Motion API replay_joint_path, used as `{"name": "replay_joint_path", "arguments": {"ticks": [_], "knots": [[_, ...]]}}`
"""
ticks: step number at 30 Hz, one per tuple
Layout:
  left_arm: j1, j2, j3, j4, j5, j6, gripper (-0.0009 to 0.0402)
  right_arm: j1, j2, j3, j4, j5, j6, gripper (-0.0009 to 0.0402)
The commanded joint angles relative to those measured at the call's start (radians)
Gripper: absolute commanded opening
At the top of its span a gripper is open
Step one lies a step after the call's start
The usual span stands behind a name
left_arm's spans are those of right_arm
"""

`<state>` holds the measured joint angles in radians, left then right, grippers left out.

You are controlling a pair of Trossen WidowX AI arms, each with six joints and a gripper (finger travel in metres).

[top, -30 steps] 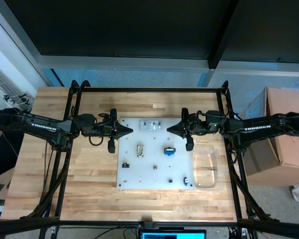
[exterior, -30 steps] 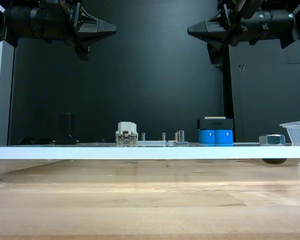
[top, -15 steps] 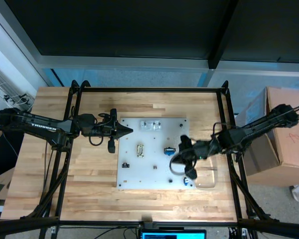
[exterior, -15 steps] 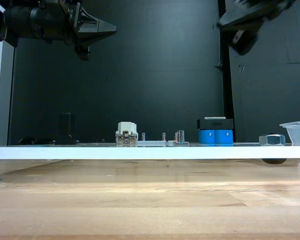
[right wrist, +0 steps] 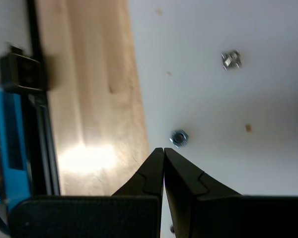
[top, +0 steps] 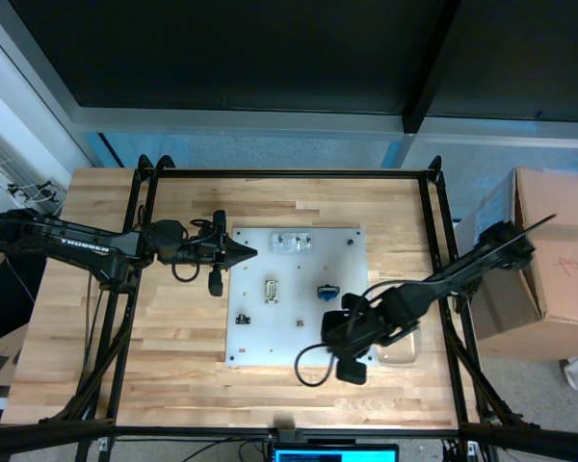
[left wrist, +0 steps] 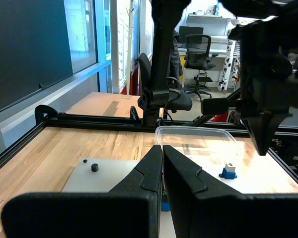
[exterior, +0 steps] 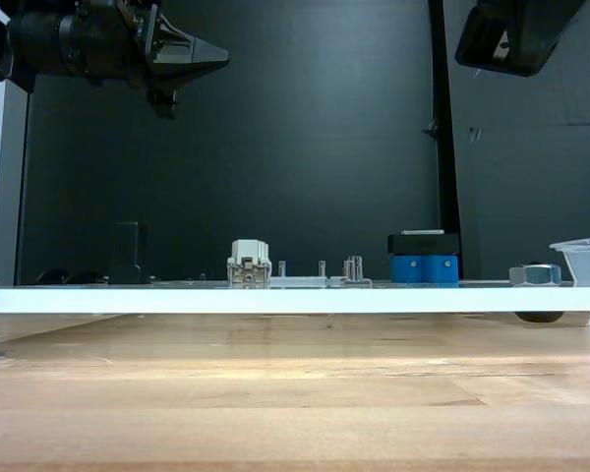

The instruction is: Unfasten the M12 nut and place it in the container

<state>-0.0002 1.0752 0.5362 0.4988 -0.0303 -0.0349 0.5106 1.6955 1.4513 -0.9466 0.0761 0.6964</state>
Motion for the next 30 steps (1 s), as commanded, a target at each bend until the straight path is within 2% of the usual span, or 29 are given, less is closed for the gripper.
{"name": "replay_joint_path", "arguments": {"ticks": [1,4,7,16,20,24,30], "knots": [[0.0,0.0,0.0,0.0,0.0,0.0,0.0,0.0,0.092,0.105,-0.117,-0.001,0.039,0.0],[0.0,0.0,0.0,0.0,0.0,0.0,0.0,-0.001,0.158,0.179,-0.175,-0.001,0.063,0.0007],[0.0,0.0,0.0,0.0,0.0,0.0,0.0,-0.002,0.208,0.224,-0.195,-0.015,0.109,0.0031],[0.0,0.0,0.0,0.0,0.0,0.0,0.0,-0.016,0.253,0.205,-0.177,-0.025,0.187,0.0161],[0.0,0.0,0.0,0.0,0.0,0.0,0.0,-0.042,0.253,0.171,-0.16,-0.026,0.211,0.0205],[0.0,0.0,0.0,0.0,0.0,0.0,0.0,-0.056,0.253,0.121,-0.097,-0.066,0.212,0.023],[0.0,0.0,0.0,0.0,0.0,0.0,0.0,-0.058,0.266,0.077,-0.053,-0.069,0.216,0.0235]]}}
